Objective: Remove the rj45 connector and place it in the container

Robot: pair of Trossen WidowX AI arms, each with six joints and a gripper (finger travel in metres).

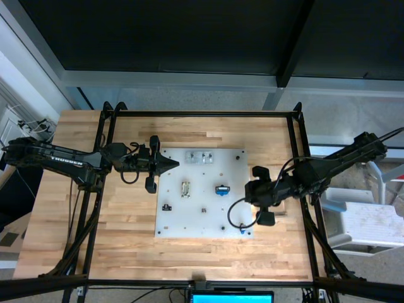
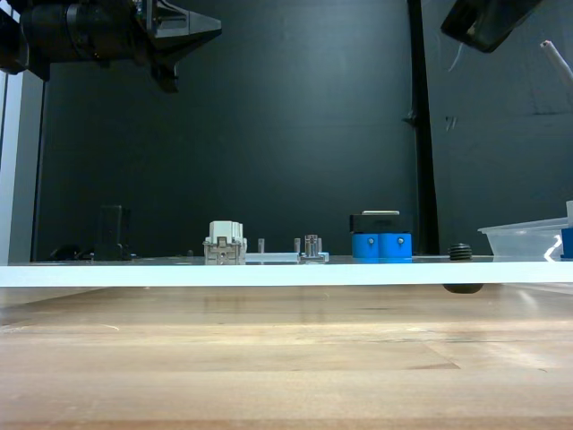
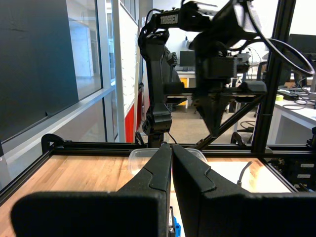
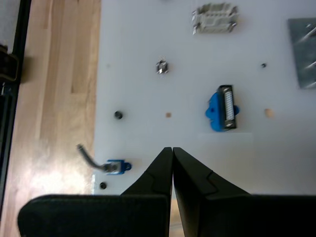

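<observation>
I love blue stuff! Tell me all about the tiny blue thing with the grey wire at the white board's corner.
The rj45 connector is a tiny blue block with a short grey wire stub curving off it over the wood. It sits at the white board's corner. Nothing holds it: the right gripper hangs shut above, the left gripper shut at the opposite edge.

Matte black arms trail looping cables; left end effector and right end effector taper to black wedges.

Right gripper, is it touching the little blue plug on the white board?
Apart. Low view shows right gripper high above the board and plug; left gripper high too.
</observation>
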